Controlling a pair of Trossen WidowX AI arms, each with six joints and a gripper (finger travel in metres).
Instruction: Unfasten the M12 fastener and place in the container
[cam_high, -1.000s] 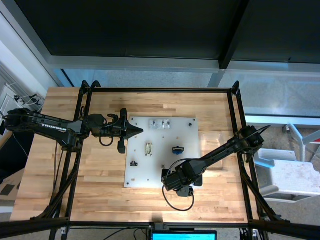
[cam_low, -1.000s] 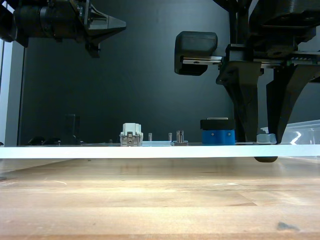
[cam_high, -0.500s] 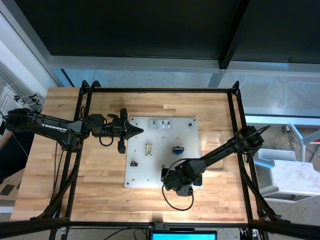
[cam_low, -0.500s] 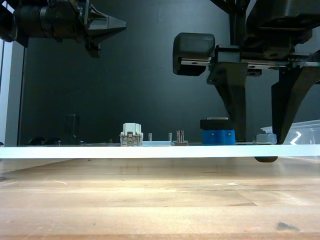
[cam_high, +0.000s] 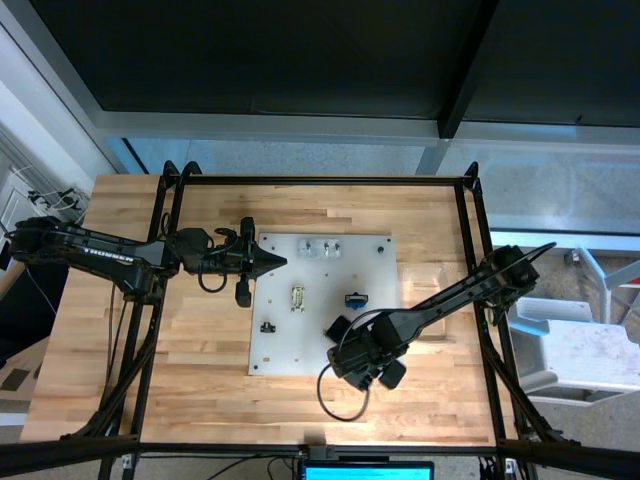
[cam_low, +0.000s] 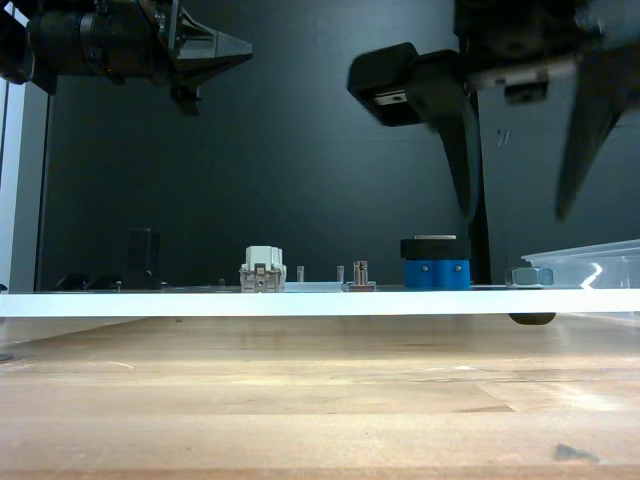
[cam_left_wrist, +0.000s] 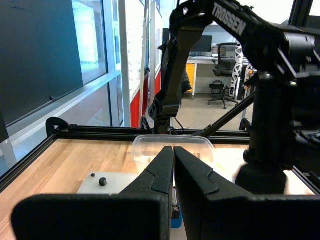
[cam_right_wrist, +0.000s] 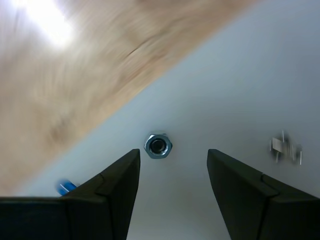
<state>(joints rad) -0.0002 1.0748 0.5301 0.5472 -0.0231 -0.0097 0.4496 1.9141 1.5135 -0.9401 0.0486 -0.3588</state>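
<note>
The M12 fastener (cam_right_wrist: 158, 145) is a small silver hex nut with a dark core, on its stud on the white board (cam_high: 280, 340). In the low view the fastener (cam_low: 530, 275) sits low at board level in front of the clear container (cam_low: 590, 265), not in it. My right gripper (cam_low: 515, 212) hangs well above it, open, nothing between its fingers (cam_right_wrist: 115, 175). From above, the right gripper (cam_high: 365, 365) hides the nut. The container (cam_high: 425, 290) lies just off the board's right edge. My left gripper (cam_high: 270, 262) hovers shut at the board's far left edge.
A blue-and-black part (cam_low: 435, 265) stands left of the nut. A white connector (cam_low: 262, 272) and a silver post (cam_low: 359, 272) stand mid-board. A clear block with pins (cam_high: 322, 247) and a black post (cam_high: 381, 251) sit along the far edge.
My right gripper spread its fingers off the nut, then rose and swung round above the board. The nut stayed in place. The left arm has not moved.
</note>
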